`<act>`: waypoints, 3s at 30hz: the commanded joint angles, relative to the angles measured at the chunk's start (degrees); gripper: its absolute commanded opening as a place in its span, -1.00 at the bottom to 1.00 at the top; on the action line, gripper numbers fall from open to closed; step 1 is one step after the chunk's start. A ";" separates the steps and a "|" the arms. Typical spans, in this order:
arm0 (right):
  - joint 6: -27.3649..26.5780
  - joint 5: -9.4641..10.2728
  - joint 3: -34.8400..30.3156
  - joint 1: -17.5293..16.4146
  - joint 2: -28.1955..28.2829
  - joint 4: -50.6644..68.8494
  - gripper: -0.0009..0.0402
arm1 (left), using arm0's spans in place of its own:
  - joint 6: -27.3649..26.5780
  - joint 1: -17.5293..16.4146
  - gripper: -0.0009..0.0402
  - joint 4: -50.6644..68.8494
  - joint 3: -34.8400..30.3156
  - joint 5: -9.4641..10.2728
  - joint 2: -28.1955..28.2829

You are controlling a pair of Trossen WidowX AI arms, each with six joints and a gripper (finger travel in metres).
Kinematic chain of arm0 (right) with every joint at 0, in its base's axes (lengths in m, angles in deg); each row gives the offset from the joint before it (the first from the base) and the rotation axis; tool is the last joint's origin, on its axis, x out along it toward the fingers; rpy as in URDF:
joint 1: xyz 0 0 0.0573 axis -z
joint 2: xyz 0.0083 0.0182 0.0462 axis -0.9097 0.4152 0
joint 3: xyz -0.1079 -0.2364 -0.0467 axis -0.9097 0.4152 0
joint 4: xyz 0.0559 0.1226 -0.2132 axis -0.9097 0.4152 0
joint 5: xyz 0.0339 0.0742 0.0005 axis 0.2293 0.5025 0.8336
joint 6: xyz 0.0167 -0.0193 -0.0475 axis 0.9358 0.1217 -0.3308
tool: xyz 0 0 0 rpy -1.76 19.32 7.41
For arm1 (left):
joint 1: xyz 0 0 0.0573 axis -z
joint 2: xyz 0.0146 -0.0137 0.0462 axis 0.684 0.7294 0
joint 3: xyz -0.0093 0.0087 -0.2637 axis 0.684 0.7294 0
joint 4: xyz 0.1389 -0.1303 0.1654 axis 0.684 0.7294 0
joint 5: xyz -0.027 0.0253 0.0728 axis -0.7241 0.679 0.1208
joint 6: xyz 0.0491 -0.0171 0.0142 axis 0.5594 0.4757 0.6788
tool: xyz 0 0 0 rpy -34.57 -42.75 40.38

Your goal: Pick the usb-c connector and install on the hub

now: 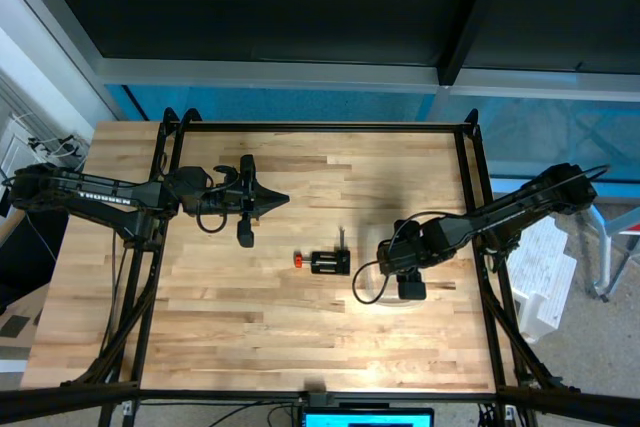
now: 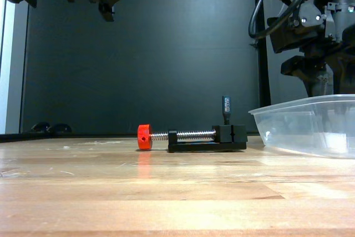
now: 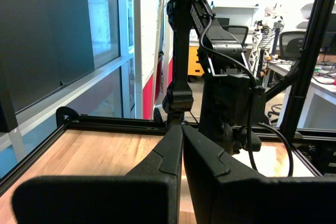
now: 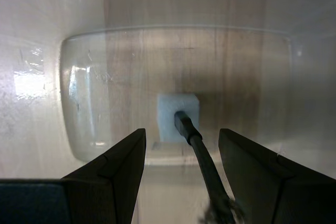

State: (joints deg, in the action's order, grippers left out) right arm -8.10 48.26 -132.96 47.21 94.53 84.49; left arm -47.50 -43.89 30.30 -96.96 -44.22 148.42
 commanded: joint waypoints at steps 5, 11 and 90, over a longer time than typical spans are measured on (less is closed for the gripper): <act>1.18 -0.09 1.09 -0.11 1.05 -2.08 -0.02 | 0.00 0.00 -0.96 0.00 -0.02 0.00 0.02; 2.49 -0.13 2.21 -0.26 1.05 -3.82 -0.02 | 0.00 -0.02 -0.96 -0.02 -0.02 0.00 0.02; 2.43 -1.55 -11.15 -0.33 -6.40 14.34 -0.96 | 0.00 0.00 -0.96 0.00 -0.02 0.00 0.02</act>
State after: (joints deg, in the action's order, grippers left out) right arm -5.68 46.75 -144.08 46.88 88.09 98.82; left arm -47.52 -43.89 30.30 -96.96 -44.20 148.42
